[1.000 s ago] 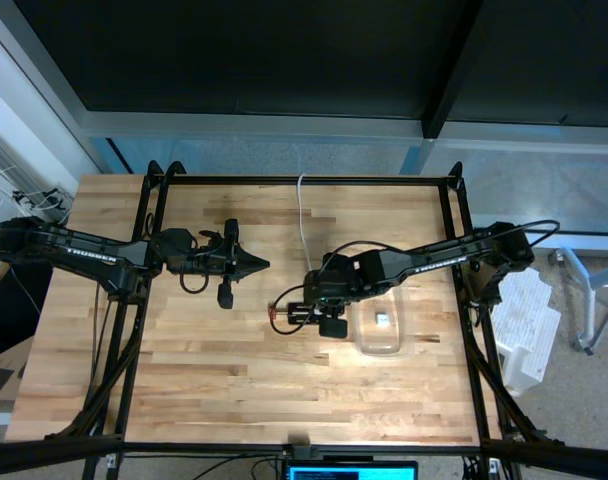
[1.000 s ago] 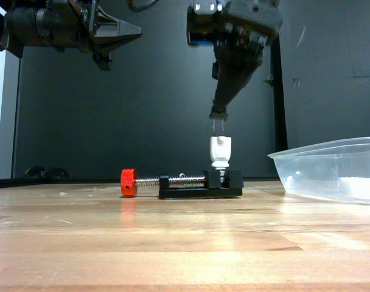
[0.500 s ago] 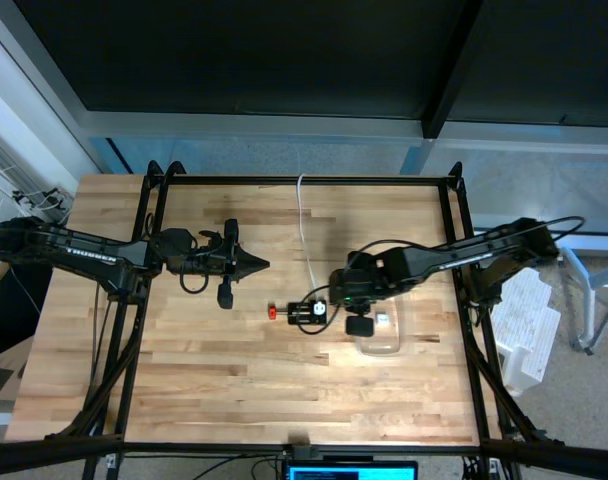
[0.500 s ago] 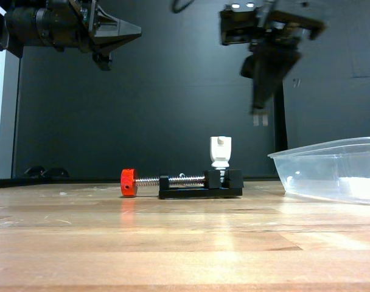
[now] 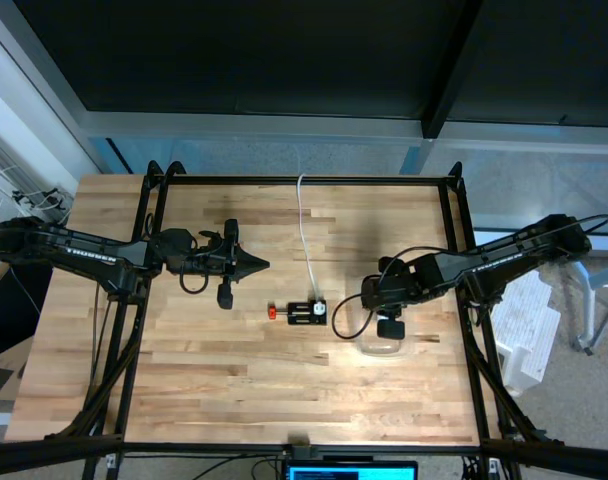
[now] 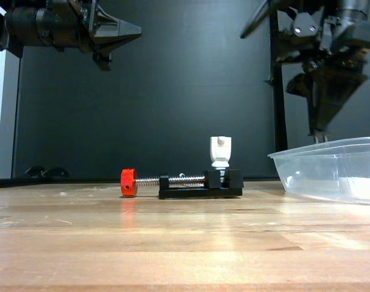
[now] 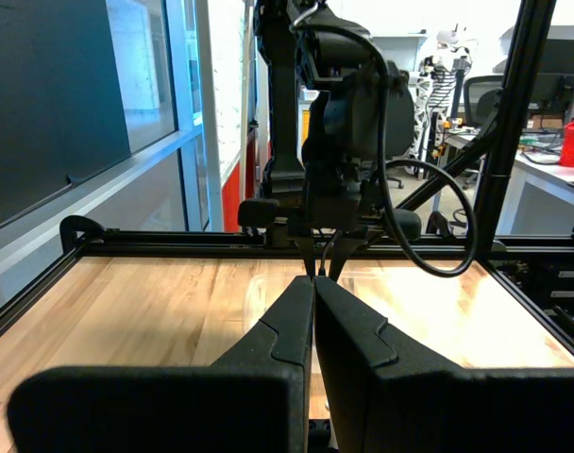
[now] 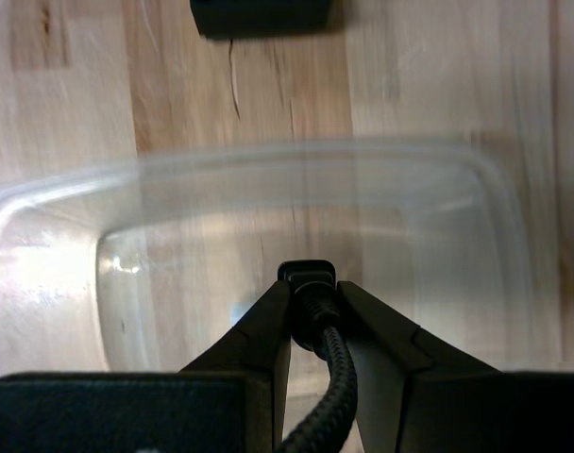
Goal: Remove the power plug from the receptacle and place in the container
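My right gripper (image 6: 321,129) hangs just above the clear container (image 6: 331,170), shut on the power plug (image 8: 308,281), a small black plug whose thin black tail runs back between the fingers. Two metal prongs (image 6: 321,139) point down at the container's rim. From above, the right gripper (image 5: 382,312) covers most of the container (image 5: 384,346). The white receptacle (image 6: 220,149) stands upright in its black clamp (image 6: 200,182) with nothing plugged in, left of the container. My left gripper (image 5: 262,264) is parked high at the left, fingers shut and holding nothing.
The clamp's red-orange knob (image 6: 128,182) sticks out to the left. A white cable (image 5: 305,225) runs from the receptacle (image 5: 320,307) to the table's far edge. A small white piece (image 6: 358,185) lies inside the container. A black frame borders the table.
My right gripper has lifted the plug out of the receptacle and carried it right, from above the clamp to above the container. The left arm has not moved.
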{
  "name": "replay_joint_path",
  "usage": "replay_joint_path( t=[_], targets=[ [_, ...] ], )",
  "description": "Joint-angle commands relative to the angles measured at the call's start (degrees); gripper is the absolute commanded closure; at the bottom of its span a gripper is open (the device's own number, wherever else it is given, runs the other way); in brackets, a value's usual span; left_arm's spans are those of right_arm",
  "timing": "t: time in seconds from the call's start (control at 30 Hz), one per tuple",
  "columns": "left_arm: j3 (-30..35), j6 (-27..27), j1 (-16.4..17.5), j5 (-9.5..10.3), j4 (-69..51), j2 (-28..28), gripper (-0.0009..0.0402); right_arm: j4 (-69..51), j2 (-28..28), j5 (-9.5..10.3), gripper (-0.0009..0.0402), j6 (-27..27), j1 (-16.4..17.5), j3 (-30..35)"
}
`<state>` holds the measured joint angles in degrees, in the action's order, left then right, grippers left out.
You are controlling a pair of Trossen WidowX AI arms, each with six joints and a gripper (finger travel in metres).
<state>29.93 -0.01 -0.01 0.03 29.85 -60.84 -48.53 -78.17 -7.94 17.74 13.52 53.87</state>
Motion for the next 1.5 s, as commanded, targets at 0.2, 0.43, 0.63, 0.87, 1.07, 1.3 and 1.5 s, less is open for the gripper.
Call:
replay_joint_path(
  t=[0.2,0.43,0.63,0.87,1.07,1.3,1.5],
  targets=[
    [0.02,0.00,0.02,0.00,0.02,-0.02,0.0393,3.13,0.90,-1.55,0.0326,2.16,1.16,-3.06],
    [0.02,0.00,0.02,0.00,0.00,-0.02,0.0393,4.09,0.94,-1.46,0.0253,3.08,1.81,-2.75],
    [0.02,0.00,0.00,0.00,0.00,-0.02,0.0393,2.03,1.11,-1.01,0.0202,4.33,2.10,-0.02],
    [0.02,0.00,0.02,0.00,0.02,-0.02,0.0393,-6.14,2.62,-1.01,0.0178,4.57,2.23,5.68],
    [0.02,0.00,0.00,0.00,0.02,-0.02,0.0393,-8.24,3.93,-1.01,0.0178,4.57,2.27,6.71],
    [0.02,0.00,0.02,0.00,0.02,-0.02,0.0393,-8.13,5.35,-2.69,0.0183,4.28,2.27,6.67],
    [0.02,0.00,0.00,0.00,0.02,-0.02,0.0393,-6.69,8.76,-6.43,0.0208,1.60,2.16,6.32]
  ],
)
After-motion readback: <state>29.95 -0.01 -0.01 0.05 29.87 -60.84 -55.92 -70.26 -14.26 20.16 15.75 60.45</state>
